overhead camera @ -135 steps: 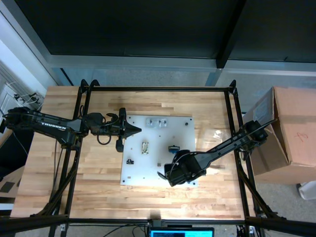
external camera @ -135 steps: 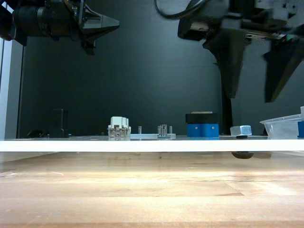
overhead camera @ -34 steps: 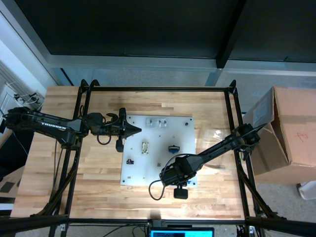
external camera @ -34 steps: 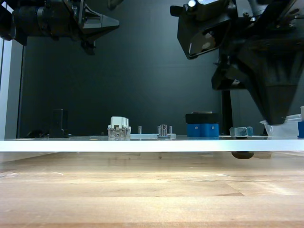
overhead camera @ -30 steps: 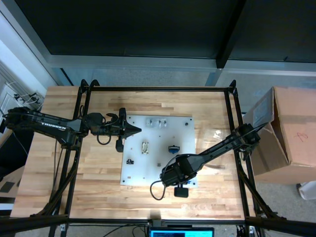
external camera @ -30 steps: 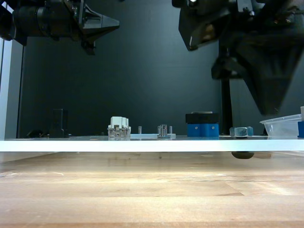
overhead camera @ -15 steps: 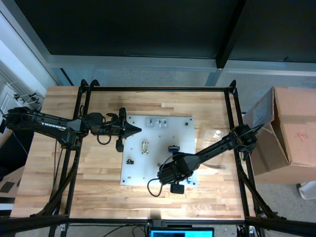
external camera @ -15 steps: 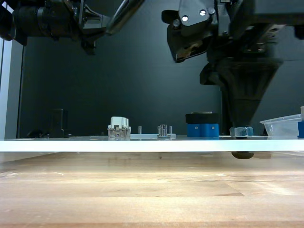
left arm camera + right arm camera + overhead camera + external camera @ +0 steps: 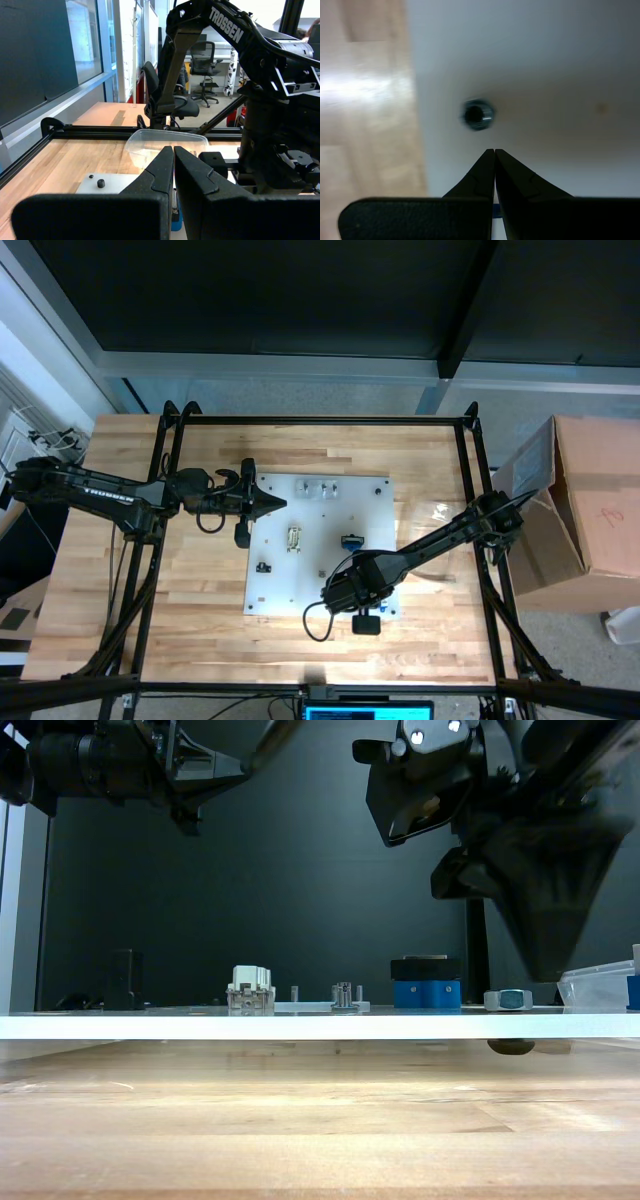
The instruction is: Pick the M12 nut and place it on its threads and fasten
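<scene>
Right wrist view: right gripper [image 9: 494, 151] fingers closed, empty, over nut [image 9: 478, 115] on its stud. Likely fastening; next: open, grip, turn. Left gripper [image 9: 173, 148] fingers closed, board's [image 9: 270, 590] 10 o'clock.

Right gripper [image 9: 494, 150] now clear of nut [image 9: 478, 115]

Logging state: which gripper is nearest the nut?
Right gripper, shut empty, just above the nut at the board's near-right; left gripper, shut, hangs at its left edge.

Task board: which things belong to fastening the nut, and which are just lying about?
Job: M12 nut, free on its stud; right gripper, shut, raised near it; left gripper, shut, high over board's left edge.
Lying about: clear tray, blue block, cardboard box.
</scene>
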